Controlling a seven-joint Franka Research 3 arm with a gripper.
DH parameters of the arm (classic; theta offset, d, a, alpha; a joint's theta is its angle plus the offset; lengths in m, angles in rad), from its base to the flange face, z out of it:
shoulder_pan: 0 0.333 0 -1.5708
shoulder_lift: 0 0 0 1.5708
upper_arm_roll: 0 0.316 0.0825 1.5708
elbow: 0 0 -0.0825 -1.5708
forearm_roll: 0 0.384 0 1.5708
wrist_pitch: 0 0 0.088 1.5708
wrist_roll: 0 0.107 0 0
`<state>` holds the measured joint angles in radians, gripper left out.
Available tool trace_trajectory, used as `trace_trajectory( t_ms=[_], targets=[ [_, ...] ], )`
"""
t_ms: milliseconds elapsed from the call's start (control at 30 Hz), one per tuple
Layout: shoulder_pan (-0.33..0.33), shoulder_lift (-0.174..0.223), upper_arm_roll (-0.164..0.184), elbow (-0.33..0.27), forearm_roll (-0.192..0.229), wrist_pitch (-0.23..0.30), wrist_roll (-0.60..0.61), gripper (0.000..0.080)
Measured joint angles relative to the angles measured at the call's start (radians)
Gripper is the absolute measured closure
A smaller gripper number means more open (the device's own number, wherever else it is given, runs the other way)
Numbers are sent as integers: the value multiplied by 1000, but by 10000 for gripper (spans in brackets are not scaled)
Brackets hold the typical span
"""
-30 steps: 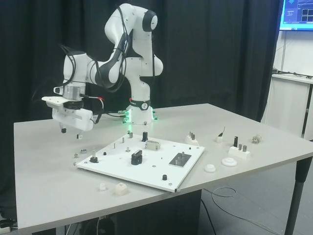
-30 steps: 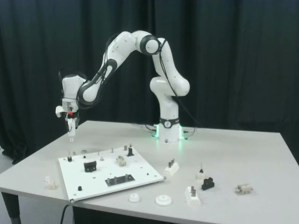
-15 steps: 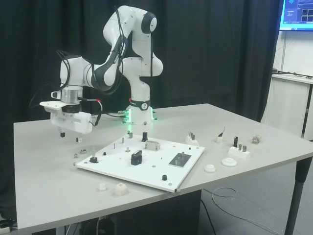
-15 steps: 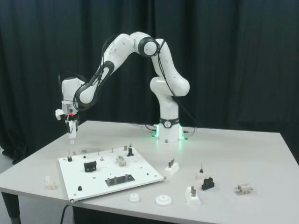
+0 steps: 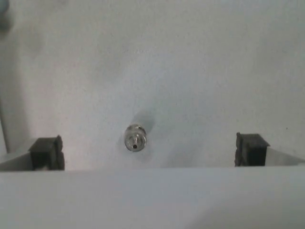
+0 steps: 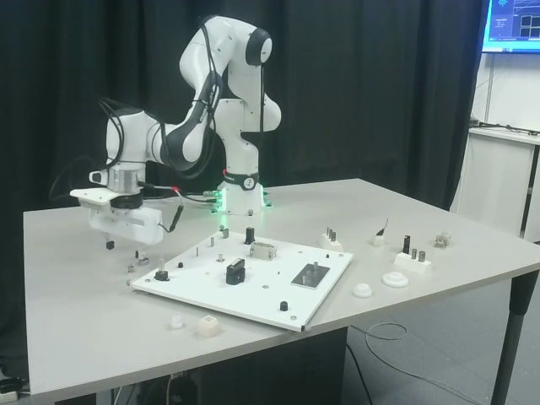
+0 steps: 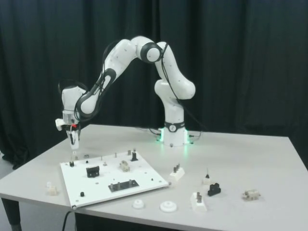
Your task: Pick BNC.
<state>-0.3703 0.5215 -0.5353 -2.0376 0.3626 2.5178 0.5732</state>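
The BNC (image 5: 135,137) is a small grey metal connector standing upright on the grey table, just off the far left corner of the white board. In the wrist view it sits between my two black fingertips (image 5: 46,152), slightly nearer one side. My gripper (image 5: 148,150) is open with nothing in it. From the first room view the gripper (image 6: 124,248) hangs a short way above the BNC (image 6: 131,268). The second room view shows the gripper (image 7: 73,143) directly over the BNC (image 7: 75,156).
The white board (image 6: 333,278) carries several black and grey fittings. A small ring part (image 6: 143,260) lies right by the BNC. Two white pieces (image 6: 207,325) sit at the table's front left. More loose parts (image 6: 413,263) lie on the right.
The arm has lowered and the gripper has come down toward the table over the BNC. Its fingers remain open.
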Motion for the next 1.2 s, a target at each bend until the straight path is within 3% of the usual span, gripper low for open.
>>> trace_trajectory(
  t_ms=[633, 1200],
  targets=[
    [0, 49, 5, 4, 9, -17, -98, 3],
    [0, 73, 6, 1, 95, -16, -337, 3]
  ],
)
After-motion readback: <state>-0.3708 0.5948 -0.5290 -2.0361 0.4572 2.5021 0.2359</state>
